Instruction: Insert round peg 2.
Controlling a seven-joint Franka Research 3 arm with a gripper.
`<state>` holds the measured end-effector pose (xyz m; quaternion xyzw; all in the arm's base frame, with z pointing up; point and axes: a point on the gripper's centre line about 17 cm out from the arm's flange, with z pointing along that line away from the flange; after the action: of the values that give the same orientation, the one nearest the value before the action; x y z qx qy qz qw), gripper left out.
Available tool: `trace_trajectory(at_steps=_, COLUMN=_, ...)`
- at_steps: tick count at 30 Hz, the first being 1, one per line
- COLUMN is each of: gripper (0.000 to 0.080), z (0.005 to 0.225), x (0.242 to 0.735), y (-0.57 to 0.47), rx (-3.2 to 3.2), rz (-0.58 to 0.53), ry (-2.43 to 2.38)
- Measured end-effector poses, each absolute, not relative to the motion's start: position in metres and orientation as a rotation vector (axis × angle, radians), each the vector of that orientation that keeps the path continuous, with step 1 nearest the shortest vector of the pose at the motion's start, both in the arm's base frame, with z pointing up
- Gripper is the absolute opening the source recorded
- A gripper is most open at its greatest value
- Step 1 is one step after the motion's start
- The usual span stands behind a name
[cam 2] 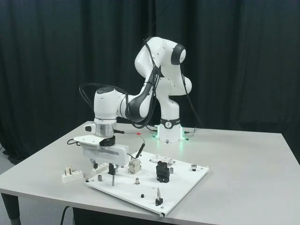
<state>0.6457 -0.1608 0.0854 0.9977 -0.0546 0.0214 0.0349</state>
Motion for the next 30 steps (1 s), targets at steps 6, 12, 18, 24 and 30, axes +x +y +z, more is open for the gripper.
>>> trace_trajectory(at_steps=6, gripper=0.0800, z=0.0844, x=0.6424, y=-0.1657, rx=3.056, rz=0.051, ry=-0.162)
trace_trajectory(at_steps=12, gripper=0.0800, z=0.0819, x=0.6388, y=-0.1675, rx=3.053, rz=0.039, ry=-0.159)
trace_trajectory(at_steps=18, gripper=0.0800, z=0.0798, x=0.6361, y=-0.1682, rx=3.053, rz=0.031, ry=-0.161)
trace_trajectory(at_steps=24, gripper=0.0800, z=0.0786, x=0.6357, y=-0.1670, rx=3.054, rz=0.030, ry=-0.159)
trace_trajectory(at_steps=30, gripper=0.0800, z=0.0779, x=0.6362, y=-0.1657, rx=3.055, rz=0.033, ry=-0.156)
